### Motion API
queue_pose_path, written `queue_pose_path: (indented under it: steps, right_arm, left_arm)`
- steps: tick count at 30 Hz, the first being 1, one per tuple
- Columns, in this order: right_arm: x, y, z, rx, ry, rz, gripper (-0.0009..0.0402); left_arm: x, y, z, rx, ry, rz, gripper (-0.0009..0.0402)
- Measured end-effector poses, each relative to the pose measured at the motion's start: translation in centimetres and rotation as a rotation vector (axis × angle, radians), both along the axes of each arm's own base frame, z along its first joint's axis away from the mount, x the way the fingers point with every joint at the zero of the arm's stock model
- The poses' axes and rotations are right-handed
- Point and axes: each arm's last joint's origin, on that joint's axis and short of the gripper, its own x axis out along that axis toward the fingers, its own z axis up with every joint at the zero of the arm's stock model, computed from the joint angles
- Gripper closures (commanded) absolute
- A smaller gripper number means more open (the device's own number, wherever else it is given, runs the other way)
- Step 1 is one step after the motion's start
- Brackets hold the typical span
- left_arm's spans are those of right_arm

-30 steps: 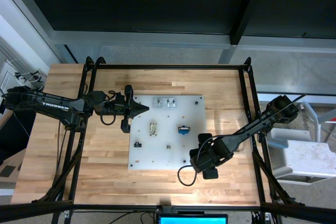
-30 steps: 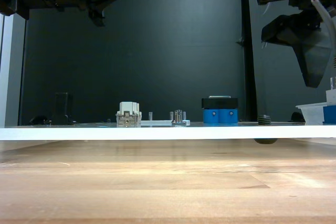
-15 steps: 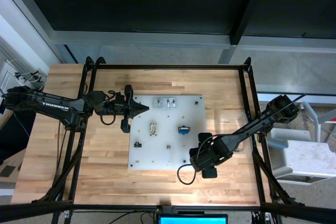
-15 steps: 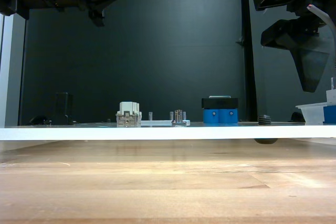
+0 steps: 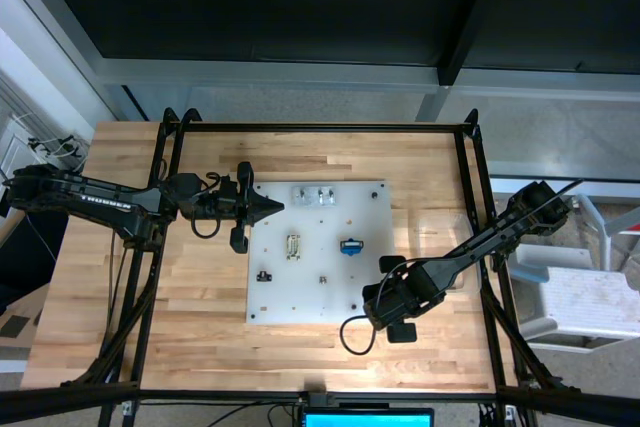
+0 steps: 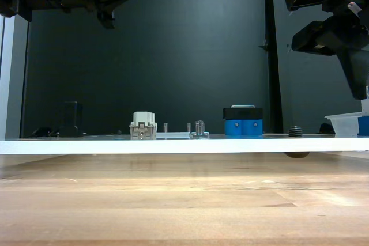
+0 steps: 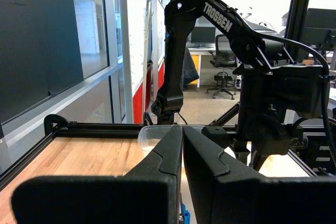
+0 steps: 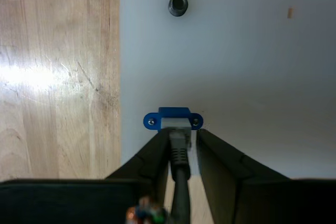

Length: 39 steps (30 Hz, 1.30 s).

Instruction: Remove the rj45 connector and place it in the container

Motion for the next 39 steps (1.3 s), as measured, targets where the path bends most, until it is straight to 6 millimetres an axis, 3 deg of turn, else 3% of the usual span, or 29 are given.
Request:
queue_pose_path:
  steps: [4, 24, 39]
  right_arm:
    - [0.0, 0.0, 0.0, 0.001, -0.004, 0.0, 0.0397]
    - [-0.3, 0.1, 0.6, 0.001, -0.017, 0.006, 0.0393]
    - [-1.2, -0.2, 3.4, 0.029, -0.055, 0.0, 0.0393]
  left_arm:
    - [0.0, 0.0, 0.0, 0.0, 0.0, 0.0, 0.0392]
    - [0.0, 0.0, 0.0, 0.0, 0.0, 0.0, 0.0392]
    - [0.0, 0.0, 0.0, 0.0, 0.0, 0.0, 0.0392]
